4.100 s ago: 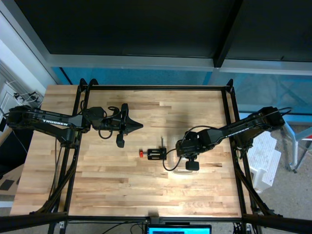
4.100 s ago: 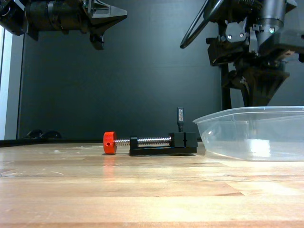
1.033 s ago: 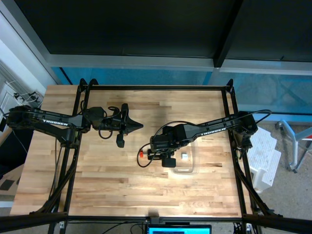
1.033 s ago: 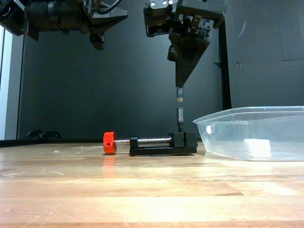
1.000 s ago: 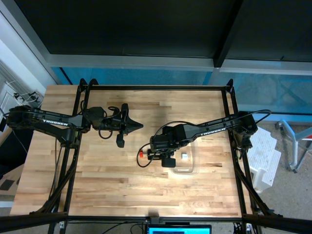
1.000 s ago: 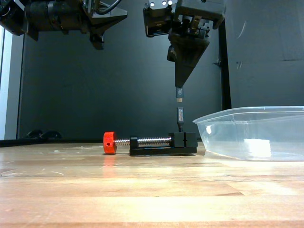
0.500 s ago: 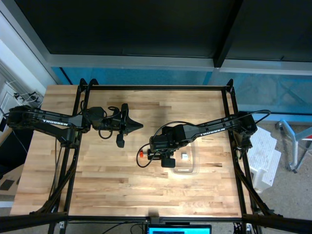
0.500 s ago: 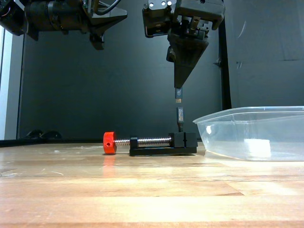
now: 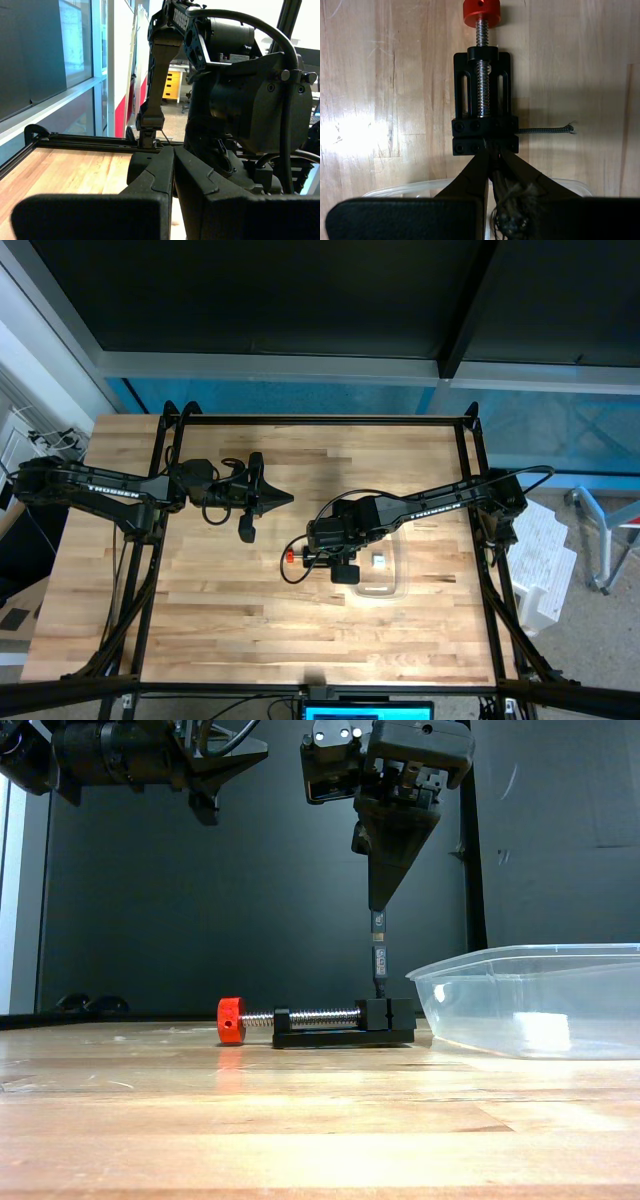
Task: Pick the usb-c connector and install on the hub
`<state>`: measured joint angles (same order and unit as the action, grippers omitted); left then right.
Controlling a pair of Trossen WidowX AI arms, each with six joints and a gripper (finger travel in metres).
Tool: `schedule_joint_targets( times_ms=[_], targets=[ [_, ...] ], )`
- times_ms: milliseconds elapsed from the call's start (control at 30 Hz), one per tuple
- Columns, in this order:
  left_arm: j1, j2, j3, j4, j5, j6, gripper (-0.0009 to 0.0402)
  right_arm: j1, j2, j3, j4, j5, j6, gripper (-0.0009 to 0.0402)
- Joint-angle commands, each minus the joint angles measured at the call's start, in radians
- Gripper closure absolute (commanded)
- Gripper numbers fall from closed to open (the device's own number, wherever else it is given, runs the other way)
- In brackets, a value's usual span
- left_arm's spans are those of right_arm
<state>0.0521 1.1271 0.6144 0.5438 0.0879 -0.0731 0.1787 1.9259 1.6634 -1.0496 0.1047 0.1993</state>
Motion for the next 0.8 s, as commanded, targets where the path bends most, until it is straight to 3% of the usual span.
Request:
schedule_joint_targets(
  times_ms=[33, 800],
  targets=[
    [0.000, 0.000, 0.000, 0.000, 0.000, 0.000, 0.0393, 0.000, 0.000, -0.001, 0.003, 0.000, 0.002, 0.0393],
    [0.000, 0.000, 0.000, 0.000, 0.000, 0.000, 0.0393, 0.000, 0.000, -0.011, 0.011, 0.008, 0.013, 0.0393]
  ],
)
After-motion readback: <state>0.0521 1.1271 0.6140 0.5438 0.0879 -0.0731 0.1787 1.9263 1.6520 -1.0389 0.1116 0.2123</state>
